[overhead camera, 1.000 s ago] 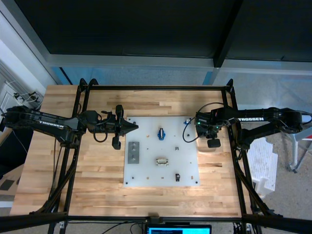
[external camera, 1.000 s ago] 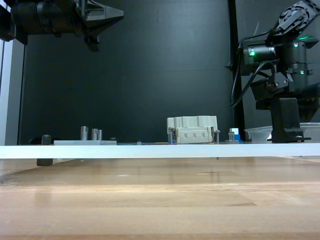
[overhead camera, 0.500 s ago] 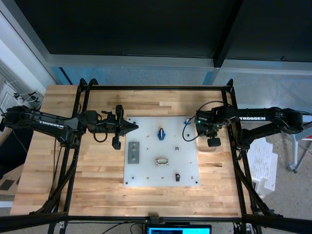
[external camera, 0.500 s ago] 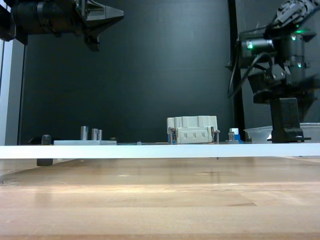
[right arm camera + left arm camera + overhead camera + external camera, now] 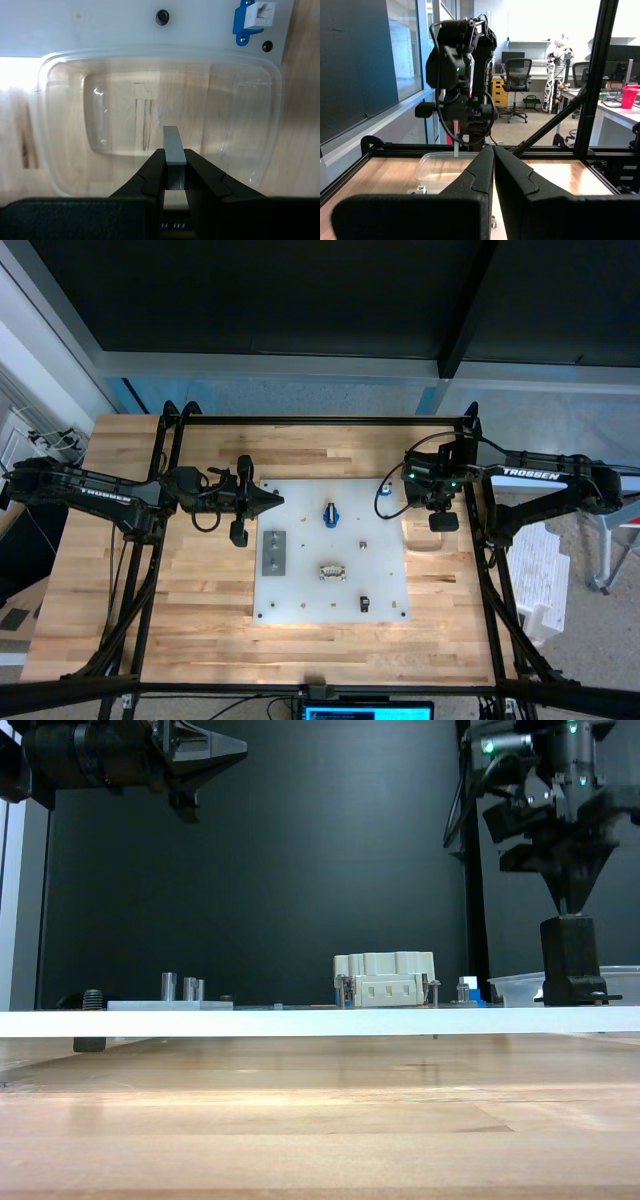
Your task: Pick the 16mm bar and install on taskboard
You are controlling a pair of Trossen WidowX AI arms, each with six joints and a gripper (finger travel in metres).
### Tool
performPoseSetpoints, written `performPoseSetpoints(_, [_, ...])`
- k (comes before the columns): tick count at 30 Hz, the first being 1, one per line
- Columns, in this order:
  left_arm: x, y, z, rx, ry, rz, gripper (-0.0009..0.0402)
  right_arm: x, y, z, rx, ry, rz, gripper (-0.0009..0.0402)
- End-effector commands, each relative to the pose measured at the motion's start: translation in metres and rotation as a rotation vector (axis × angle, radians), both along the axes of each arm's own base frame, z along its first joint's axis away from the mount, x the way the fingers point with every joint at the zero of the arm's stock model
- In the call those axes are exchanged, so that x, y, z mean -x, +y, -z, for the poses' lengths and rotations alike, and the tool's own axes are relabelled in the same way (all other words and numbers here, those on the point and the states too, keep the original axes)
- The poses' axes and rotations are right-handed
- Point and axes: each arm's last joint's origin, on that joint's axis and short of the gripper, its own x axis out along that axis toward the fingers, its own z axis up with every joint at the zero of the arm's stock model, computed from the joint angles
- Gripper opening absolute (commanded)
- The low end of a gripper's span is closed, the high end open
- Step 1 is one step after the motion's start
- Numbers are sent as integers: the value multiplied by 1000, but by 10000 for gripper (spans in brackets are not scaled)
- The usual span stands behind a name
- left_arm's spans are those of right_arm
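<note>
Grey bar (image 5: 173,144) in right hand (image 5: 174,158)

White taskboard (image 5: 300,600), grey bar (image 5: 173,145), black fingers (image 5: 149,175)

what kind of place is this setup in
Likely a robotics lab in an office: office chair and desk beyond a framed wooden table. Left gripper hangs shut above the taskboard edge; right gripper holds the bar over a clear tray.

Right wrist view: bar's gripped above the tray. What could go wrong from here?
1. Right gripper pinches the grey metal bar near one end; it might tilt or slip in transit.
2. Shut left gripper hovers at the white square taskboard's left edge, near the grey metal block; possible crowding there.
</note>
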Motion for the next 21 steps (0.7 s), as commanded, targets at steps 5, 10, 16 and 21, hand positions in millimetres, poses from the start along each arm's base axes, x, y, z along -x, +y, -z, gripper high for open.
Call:
performPoseSetpoints(5, [0,0,0,0,0,0,0,-1,4,-11,7,-11,44,0])
performPoseSetpoints(10, [0,0,0,0,0,0,0,-7,20,-14,-4,-22,76,0])
performPoseSetpoints(16, [0,0,0,0,0,0,0,-12,41,-12,-19,-18,113,0])
performPoseSetpoints(21, [0,0,0,0,0,0,0,-18,63,-7,-23,-11,83,0])
